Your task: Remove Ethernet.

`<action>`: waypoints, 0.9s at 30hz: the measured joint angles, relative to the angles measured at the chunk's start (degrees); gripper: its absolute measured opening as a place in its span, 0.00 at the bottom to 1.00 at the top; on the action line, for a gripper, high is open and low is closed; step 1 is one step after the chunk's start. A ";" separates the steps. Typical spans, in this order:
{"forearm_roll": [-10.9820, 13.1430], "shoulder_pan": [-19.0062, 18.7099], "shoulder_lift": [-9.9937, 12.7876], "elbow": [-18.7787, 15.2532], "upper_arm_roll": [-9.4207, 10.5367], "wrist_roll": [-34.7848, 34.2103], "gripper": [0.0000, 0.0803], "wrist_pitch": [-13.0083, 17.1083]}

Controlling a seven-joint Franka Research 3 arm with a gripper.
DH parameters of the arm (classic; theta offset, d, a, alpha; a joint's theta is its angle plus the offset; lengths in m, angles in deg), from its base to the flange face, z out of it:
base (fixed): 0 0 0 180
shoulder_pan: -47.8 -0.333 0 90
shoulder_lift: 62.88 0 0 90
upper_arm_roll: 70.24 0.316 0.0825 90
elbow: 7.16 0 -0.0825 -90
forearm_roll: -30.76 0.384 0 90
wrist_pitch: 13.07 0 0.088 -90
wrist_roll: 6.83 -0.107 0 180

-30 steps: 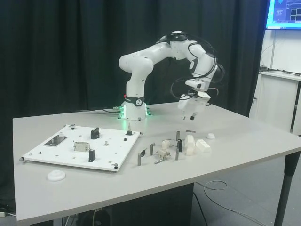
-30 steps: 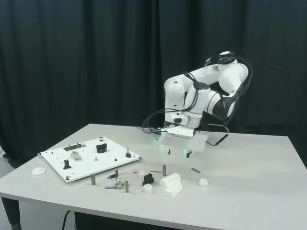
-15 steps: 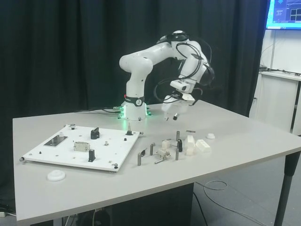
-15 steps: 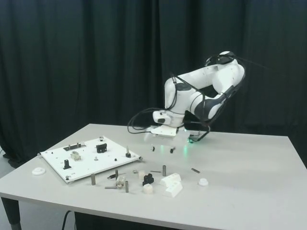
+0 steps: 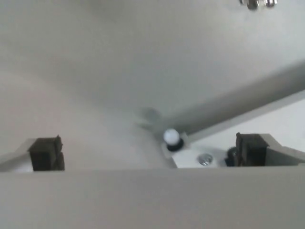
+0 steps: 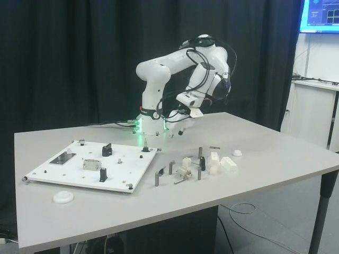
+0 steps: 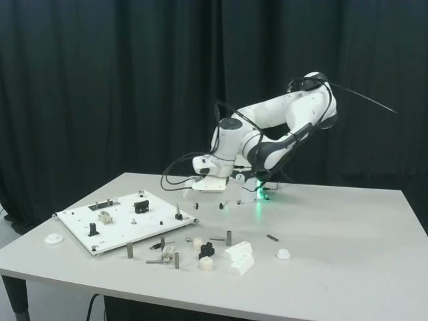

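The white arm [image 6: 175,63] reaches out from its base with the tool [image 6: 176,132] hanging in the air above the grey counter [image 6: 254,169], its two black fingertips [image 5: 46,153] spread wide apart and holding nothing. In the wrist view the fingertips frame a corner of the white board [image 5: 286,124], where a small white knob [image 5: 171,136] and a screw [image 5: 205,160] sit on the corner just below the tool. From the room cameras the tool hovers near the board's [image 6: 90,165] far corner, close to a black peg [image 6: 145,148] that stands upright on the board just beside and below it. Further from the tool, across the board, stand a black block [image 6: 106,150], a second black block [image 6: 103,174], a grey metal socket [image 6: 91,164] between them and a flat grey plate [image 6: 63,157] at the far end; which of these is the Ethernet part cannot be told from the pictures. On the counter, in front of the tool and nearer the first room camera, lies a cluster of loose parts [image 6: 196,165]: grey pins, white blocks and a black piece. A white disc [image 6: 63,197] rests on the counter well apart from the tool, beyond the board, and a small white cap [image 6: 237,153] lies on the tool's other side.
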 joint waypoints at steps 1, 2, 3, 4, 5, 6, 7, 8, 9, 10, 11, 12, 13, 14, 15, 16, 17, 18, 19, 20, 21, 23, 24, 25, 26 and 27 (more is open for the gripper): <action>-0.02 0.59 0.03 -0.07 0.08 1.03 1.00 0.00; -0.03 1.20 0.06 -0.15 0.16 2.11 1.00 0.00; -0.03 1.76 0.10 -0.25 0.24 3.11 1.00 -0.01; -0.04 2.26 0.14 -0.34 0.33 4.07 1.00 -0.01; -0.04 2.79 0.19 -0.46 0.42 5.09 1.00 -0.01; -0.04 3.28 0.24 -0.58 0.50 6.08 1.00 -0.01; -0.04 3.89 0.31 -0.75 0.61 7.35 1.00 -0.02; -0.04 4.46 0.39 -0.88 0.73 8.41 1.00 -0.02; -0.04 5.01 0.49 -0.98 0.87 9.41 1.00 -0.02; -0.04 5.57 0.61 -1.07 1.02 10.42 1.00 -0.02; -0.04 6.14 0.75 -1.15 1.17 11.47 1.00 -0.02; -0.03 6.73 0.89 -1.20 1.33 12.59 1.00 -0.02; -0.03 7.24 1.01 -1.24 1.45 13.57 1.00 -0.02; -0.02 7.81 1.15 -1.27 1.58 14.72 1.00 -0.02; 0.00 8.33 1.26 -1.29 1.68 15.81 1.00 -0.01; 0.05 8.85 1.38 -1.31 1.78 16.88 1.00 0.01; 0.11 9.32 1.47 -1.34 1.85 17.80 1.00 0.03; 0.17 9.78 1.55 -1.37 1.89 18.73 1.00 0.05; 0.24 10.21 1.59 -1.41 1.91 19.57 1.00 0.06; 0.36 10.64 1.63 -1.46 1.92 20.41 1.00 0.07; 0.49 11.01 1.64 -1.51 1.92 21.15 1.00 0.08; 0.89 11.73 1.65 -1.64 1.92 22.60 1.00 0.09; 1.17 12.08 1.66 -1.72 1.92 23.42 1.00 0.12; 1.48 12.40 1.68 -1.79 1.92 24.30 1.00 0.15; 1.77 12.69 1.70 -1.88 1.92 25.24 1.00 0.22; 2.11 13.00 1.72 -1.97 1.92 26.15 1.00 0.31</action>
